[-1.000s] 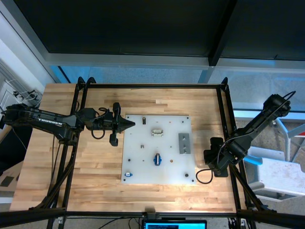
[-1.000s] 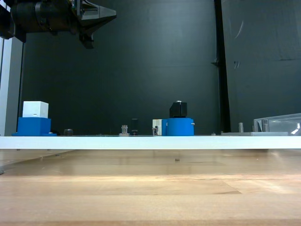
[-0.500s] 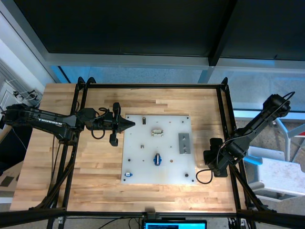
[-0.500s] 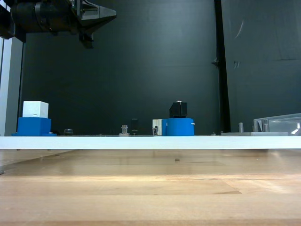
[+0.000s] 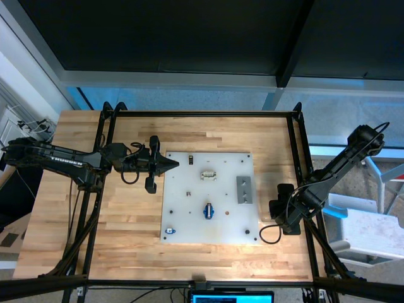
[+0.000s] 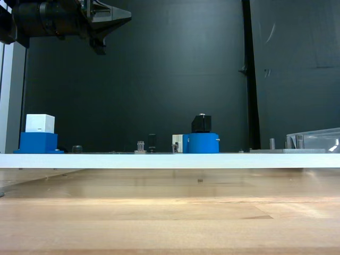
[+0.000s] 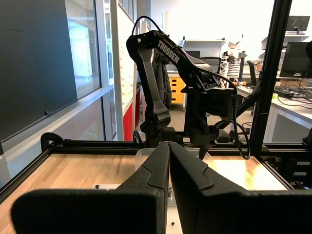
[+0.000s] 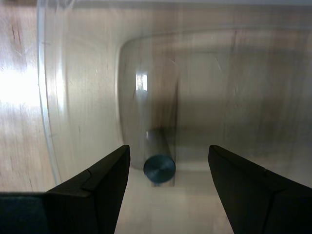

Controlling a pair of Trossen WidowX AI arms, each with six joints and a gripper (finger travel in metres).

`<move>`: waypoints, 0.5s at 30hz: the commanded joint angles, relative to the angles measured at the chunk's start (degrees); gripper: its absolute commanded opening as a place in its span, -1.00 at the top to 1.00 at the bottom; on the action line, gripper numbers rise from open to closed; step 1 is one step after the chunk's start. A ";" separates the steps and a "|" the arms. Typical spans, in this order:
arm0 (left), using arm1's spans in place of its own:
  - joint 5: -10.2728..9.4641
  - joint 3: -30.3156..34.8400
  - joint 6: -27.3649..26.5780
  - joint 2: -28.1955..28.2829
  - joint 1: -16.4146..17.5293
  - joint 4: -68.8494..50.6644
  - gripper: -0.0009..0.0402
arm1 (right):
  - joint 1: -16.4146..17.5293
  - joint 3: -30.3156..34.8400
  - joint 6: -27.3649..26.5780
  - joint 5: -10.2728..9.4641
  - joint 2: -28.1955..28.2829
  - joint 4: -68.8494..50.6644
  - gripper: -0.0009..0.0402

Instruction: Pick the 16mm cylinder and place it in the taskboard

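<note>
Your right gripper [image 8: 168, 150] hangs over the clear tray [image 8: 48, 122], its fingers [image 8: 105, 178] spread wide and holding nothing. The peg [image 8: 159, 168] stands in the tray between them, touching neither. Your left gripper [image 5: 173, 164] hovers at the edge of the white board [image 5: 189, 214], its fingers pressed together and empty.

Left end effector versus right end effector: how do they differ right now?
The left end effector is shut tight; the right end effector is open. The left one points level, high over the left edge of the white board; the right one points down into the clear tray, lined up over the cylinder. Both are black and hold nothing.
</note>
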 commanded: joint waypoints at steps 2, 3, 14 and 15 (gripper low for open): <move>0.02 0.00 0.02 0.00 0.00 0.02 0.96 | 0.07 -0.85 0.00 -0.02 0.11 1.51 -0.13; 0.02 0.00 0.02 0.00 0.00 0.02 0.96 | 0.07 -0.90 0.00 -0.02 0.11 1.51 -0.13; 0.02 0.00 0.00 0.00 0.00 0.02 0.96 | 0.20 -1.44 0.00 -0.09 0.11 1.64 -0.13; 0.02 0.00 0.02 0.00 0.00 0.02 0.96 | 0.20 -1.46 0.00 -0.09 0.11 1.70 -0.13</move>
